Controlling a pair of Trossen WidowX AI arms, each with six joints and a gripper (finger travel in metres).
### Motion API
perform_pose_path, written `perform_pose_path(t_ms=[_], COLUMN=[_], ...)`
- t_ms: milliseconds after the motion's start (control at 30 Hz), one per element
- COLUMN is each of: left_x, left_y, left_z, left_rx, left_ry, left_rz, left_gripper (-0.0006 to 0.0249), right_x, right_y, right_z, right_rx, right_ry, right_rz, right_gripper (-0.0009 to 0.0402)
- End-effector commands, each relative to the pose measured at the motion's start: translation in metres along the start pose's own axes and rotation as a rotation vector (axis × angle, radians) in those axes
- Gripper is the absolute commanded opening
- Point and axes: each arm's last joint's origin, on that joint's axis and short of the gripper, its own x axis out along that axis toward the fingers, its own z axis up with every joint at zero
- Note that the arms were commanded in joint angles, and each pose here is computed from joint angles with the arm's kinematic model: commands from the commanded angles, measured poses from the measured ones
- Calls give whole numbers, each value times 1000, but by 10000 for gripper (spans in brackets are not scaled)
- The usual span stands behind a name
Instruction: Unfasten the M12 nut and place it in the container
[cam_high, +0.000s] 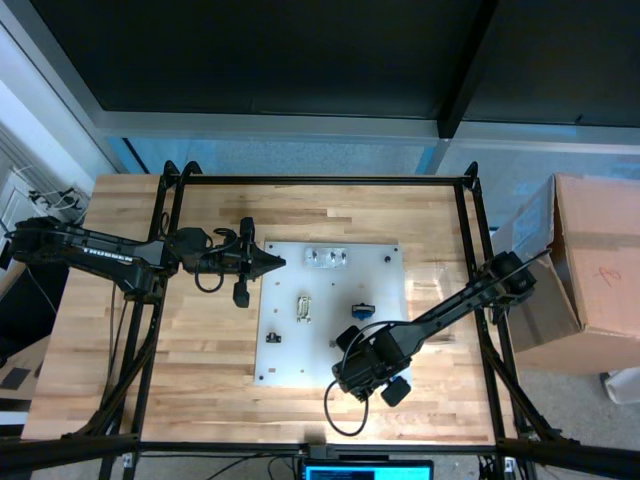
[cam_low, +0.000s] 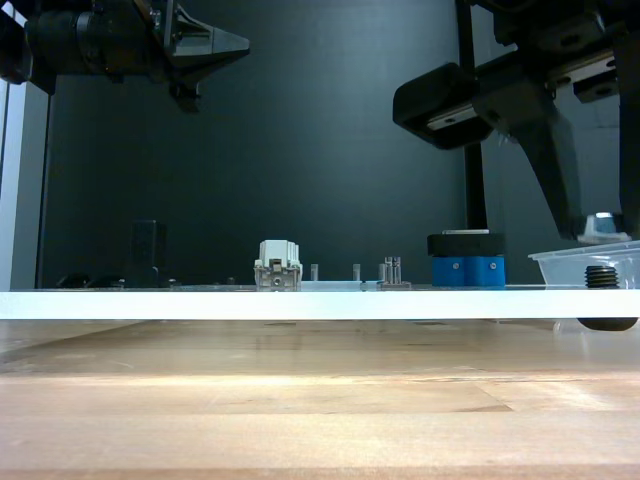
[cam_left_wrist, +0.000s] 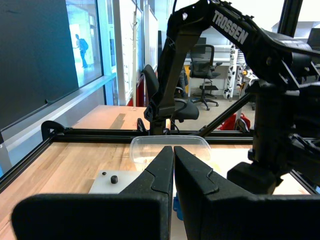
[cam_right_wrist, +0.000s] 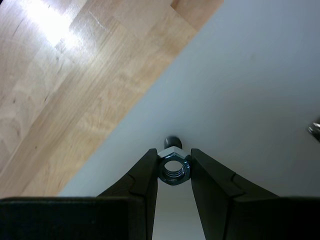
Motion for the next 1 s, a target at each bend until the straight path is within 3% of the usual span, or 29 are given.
perform_pose_path(t_ms=[33, 267, 500, 1000], left_x=[0, 0, 0, 0], left_y=[0, 0, 0, 0], left_z=[0, 0, 0, 0], left_rx=[0, 0, 0, 0], left_ry=[0, 0, 0, 0], left_rz=[0, 0, 0, 0], left_gripper=[0, 0, 0, 0], right_x=[-12, -42, -61, -69], right_y=[-3, -11, -15, -14], right_z=[-6, -31, -70, -165], right_rx=[22, 112, 188, 407], right_ry=[6, 14, -10, -12], right_rz=[-2, -7, -20, -42], right_gripper=[0, 0, 0, 0])
